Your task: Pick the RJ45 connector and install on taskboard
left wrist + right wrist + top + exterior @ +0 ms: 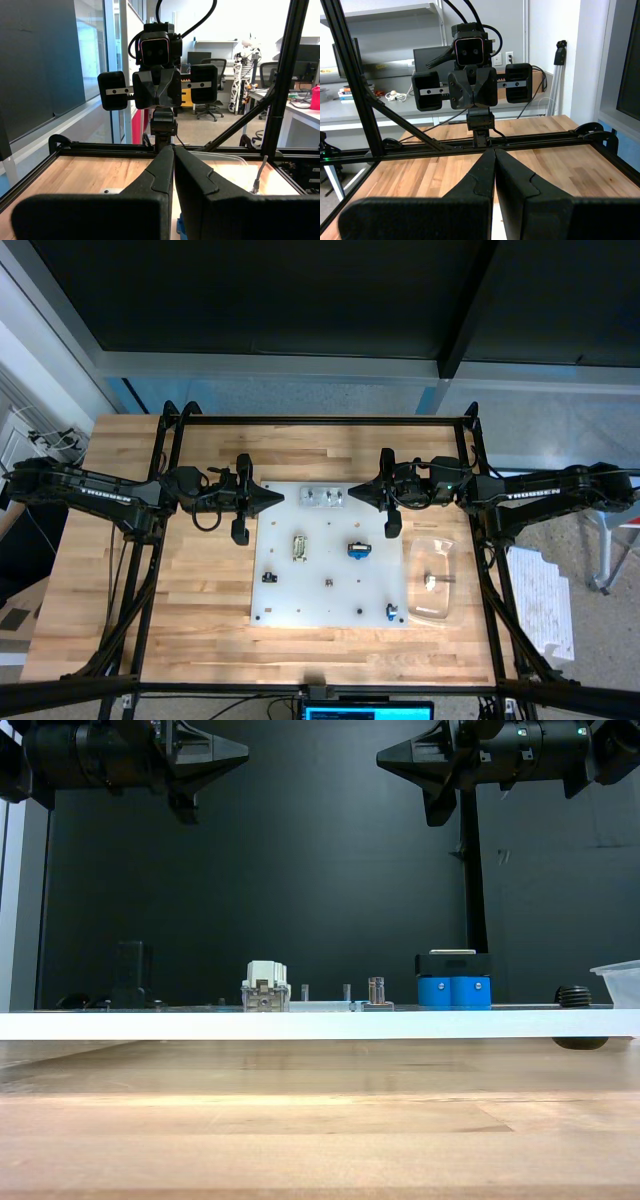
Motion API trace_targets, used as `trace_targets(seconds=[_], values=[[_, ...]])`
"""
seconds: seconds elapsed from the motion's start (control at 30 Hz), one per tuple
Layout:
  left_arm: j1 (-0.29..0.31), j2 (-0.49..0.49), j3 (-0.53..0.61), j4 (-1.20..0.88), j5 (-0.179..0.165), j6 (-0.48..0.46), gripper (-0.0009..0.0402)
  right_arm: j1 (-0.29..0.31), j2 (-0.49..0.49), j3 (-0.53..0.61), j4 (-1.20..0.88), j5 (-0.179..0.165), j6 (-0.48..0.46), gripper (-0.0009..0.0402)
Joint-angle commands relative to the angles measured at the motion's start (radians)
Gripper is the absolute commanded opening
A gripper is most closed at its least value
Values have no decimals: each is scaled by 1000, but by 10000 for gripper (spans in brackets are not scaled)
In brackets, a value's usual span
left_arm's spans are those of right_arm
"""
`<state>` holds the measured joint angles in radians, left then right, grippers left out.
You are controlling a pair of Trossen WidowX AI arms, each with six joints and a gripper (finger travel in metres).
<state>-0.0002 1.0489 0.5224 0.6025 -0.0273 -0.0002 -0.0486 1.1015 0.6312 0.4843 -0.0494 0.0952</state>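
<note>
Centre frame: the board (300, 605) on the table (150, 620), tray (411, 580) just right of it, jack (392, 613) at the board's lower-right corner — my left gripper (275, 498) and right gripper (355, 490) hang over its upper edge.

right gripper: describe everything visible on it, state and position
The right gripper is black, matte plastic by its look: two wedge-shaped fingers pressed together to a point, with nothing between them. It is held level, high over the far edge of the white board, pointing inward at the left gripper, which mirrors it, shut. It touches nothing.
</note>
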Motion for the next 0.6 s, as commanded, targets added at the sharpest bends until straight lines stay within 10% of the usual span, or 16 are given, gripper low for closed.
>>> trace_targets(seconds=[0.03,0.6], values=[[0,0,0,0,0,0,0,0,0,1,0,0,0,0],[0,0,0,0,0,0,0,1,0,1,-1,1,1,0]])
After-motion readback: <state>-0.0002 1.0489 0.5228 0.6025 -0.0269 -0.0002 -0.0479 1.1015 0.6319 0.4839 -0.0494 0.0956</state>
